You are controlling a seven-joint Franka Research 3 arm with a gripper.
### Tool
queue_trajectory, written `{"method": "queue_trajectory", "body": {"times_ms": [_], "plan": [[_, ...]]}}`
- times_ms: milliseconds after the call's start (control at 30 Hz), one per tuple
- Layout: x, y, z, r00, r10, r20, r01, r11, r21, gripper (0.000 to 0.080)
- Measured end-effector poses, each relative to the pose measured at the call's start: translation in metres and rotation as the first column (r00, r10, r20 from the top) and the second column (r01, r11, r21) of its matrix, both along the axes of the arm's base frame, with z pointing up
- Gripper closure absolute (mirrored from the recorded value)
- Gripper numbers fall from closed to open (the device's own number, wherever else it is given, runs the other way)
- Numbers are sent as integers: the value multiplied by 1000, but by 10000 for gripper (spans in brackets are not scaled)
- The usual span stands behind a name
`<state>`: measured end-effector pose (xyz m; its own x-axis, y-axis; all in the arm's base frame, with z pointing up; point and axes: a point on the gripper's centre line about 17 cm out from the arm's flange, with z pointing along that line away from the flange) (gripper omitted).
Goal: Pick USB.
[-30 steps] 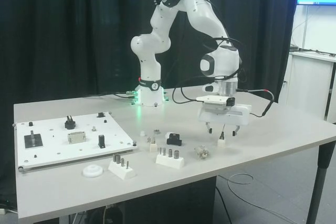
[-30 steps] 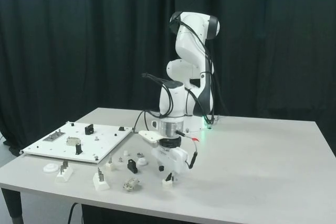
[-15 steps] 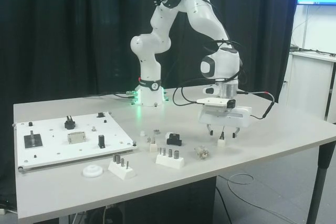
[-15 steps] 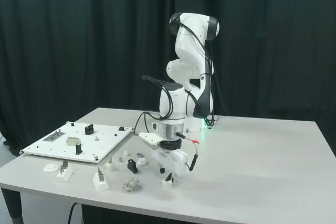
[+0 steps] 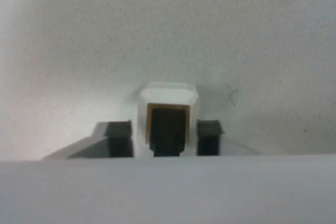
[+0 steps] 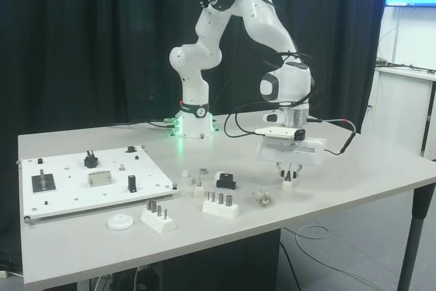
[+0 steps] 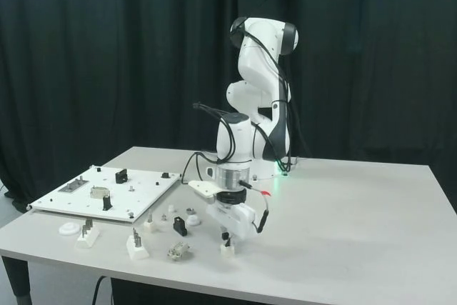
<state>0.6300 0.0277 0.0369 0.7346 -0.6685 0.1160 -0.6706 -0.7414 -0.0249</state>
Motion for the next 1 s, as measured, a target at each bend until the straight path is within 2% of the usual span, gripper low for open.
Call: {"method": "queue_trajectory", "body": {"times_ms": [100, 133, 267, 300, 533, 733, 1000], "plan": [[0, -1, -1, 1000, -1, -2, 1, 1000, -1, 298], [1, -1, 0, 1000, -1, 1, 1, 1000, -1, 650], [1, -3, 1, 1000, 8, -1, -8, 1000, -3, 650], [1, -3, 1, 1000, 12, -2, -12, 1000, -4, 707], [5, -5, 7, 999, 34, -3, -34, 999, -5, 707], [7, -6, 19, 999, 40, -20, -40, 999, -2, 707], [6, -7, 39, 997, 40, -58, -40, 999, 4, 707]]}}
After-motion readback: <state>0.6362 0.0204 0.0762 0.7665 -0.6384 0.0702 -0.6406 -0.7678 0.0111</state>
